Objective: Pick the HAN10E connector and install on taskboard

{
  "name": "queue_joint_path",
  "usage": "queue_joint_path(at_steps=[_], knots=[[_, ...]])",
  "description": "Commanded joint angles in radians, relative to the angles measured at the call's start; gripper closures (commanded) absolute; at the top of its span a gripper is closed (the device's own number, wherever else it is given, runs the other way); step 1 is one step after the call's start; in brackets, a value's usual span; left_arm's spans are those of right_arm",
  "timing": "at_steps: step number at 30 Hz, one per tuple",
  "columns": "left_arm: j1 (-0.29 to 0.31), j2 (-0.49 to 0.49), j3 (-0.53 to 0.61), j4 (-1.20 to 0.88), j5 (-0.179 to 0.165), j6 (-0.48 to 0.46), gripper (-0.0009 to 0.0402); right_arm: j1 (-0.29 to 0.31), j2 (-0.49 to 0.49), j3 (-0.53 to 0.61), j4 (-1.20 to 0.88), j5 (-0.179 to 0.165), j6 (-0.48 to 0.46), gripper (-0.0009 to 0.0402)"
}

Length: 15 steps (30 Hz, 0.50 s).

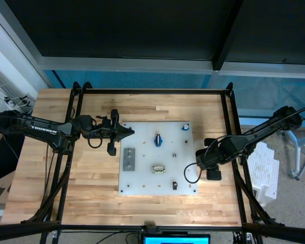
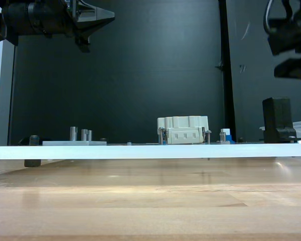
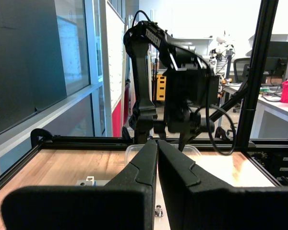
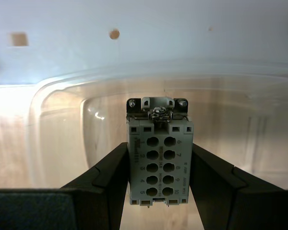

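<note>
The right tool (image 4: 158, 151) is clamped on the beige-grey rectangular plastic HAN10E connector (image 4: 159, 167), whose sides are hidden by the tool's fingers, above a clear plastic tray (image 4: 57, 96). The left tool (image 3: 157, 144), tips pressed together, hovers near the far left corner of the white square plastic taskboard (image 1: 142, 178) on the wooden desk (image 1: 66, 193).

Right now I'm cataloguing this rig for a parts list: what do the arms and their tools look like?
Both arms are matte black; the left arm carries white TROSSEN lettering. Each has a looping black cable near the wrist. The left tool, at the taskboard's far-left edge, and right tool, off its right edge, have wedge-shaped black fingers.
</note>
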Motion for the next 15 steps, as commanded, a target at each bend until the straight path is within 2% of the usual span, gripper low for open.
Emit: queue_joint_path(at_steps=[1,5,15], knots=[[0.0,0.0,0.0,0.0,0.0,0.0,0.0392,0.0,-0.004,0.055,-0.05,0.0,-0.001,0.032],[0.0,0.0,0.0,0.0,0.0,0.0,0.0392,0.0,-0.004,0.089,-0.086,0.0,0.0,0.032],[0.0,0.0,0.0,0.0,0.0,0.0,0.0392,0.0,-0.004,0.091,-0.085,-0.002,0.002,0.032]])
